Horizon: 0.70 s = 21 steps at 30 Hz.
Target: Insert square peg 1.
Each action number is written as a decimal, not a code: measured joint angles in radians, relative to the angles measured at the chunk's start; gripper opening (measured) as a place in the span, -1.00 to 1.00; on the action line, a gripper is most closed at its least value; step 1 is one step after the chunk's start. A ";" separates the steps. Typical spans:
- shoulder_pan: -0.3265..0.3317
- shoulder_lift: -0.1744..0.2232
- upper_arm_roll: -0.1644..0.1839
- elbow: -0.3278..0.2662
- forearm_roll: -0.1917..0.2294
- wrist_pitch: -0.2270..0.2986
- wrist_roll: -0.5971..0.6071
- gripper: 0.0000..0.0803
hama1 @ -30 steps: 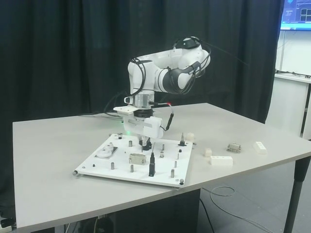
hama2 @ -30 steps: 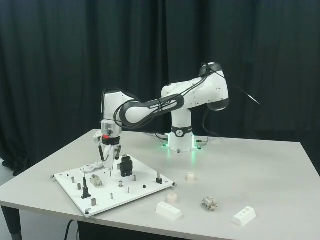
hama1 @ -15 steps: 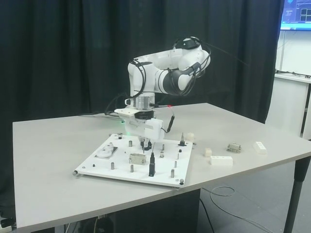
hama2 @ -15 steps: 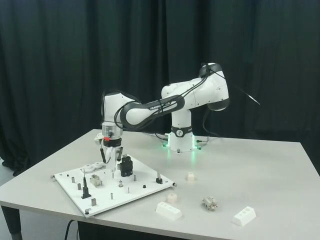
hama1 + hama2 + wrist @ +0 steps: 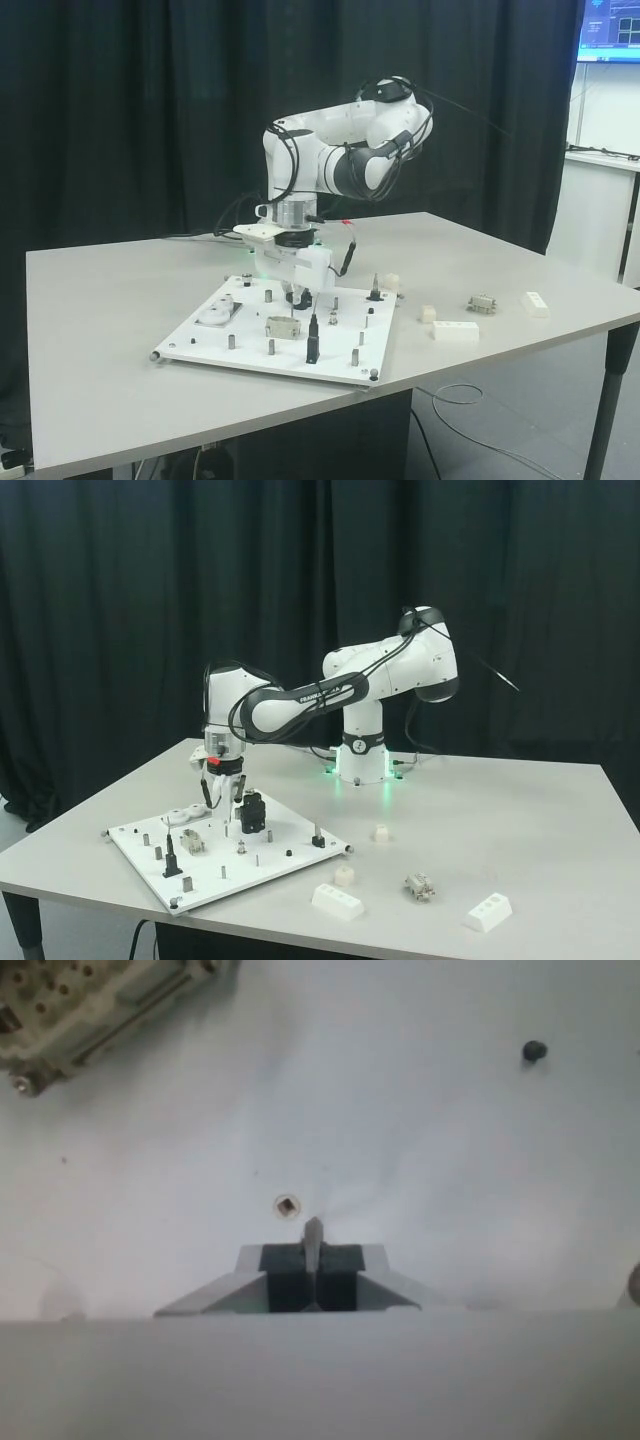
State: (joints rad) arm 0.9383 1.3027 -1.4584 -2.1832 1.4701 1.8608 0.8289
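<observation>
My gripper (image 5: pixel 312 1272) is shut on a thin grey square peg (image 5: pixel 312 1240) that points down at the white board (image 5: pixel 420 1140). The peg's tip hangs just beside a small square hole (image 5: pixel 287 1206) in the board and is not in it. In the first room view the gripper (image 5: pixel 301 296) hovers over the middle of the white board (image 5: pixel 200 345). The second room view shows the gripper (image 5: pixel 221 802) above the board's (image 5: pixel 270 875) back part, next to a black block (image 5: pixel 251 813).
A grey multi-pin connector (image 5: pixel 80 1005) and a black screw head (image 5: pixel 535 1052) lie on the board. Several upright pegs (image 5: pixel 312 340) and a ring fixture (image 5: pixel 218 312) stand on it. White blocks (image 5: pixel 455 330) and a metal connector (image 5: pixel 483 302) lie on the table beside the board.
The arm has risen a little and the gripper with the peg has lifted slightly above the board. The objects on the table have not moved.
</observation>
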 joint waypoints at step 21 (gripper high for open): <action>0.019 0.000 0.002 -0.008 0.001 0.021 -0.008 -0.94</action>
State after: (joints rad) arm 0.9575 1.3027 -1.4566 -2.1917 1.4706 1.8819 0.8206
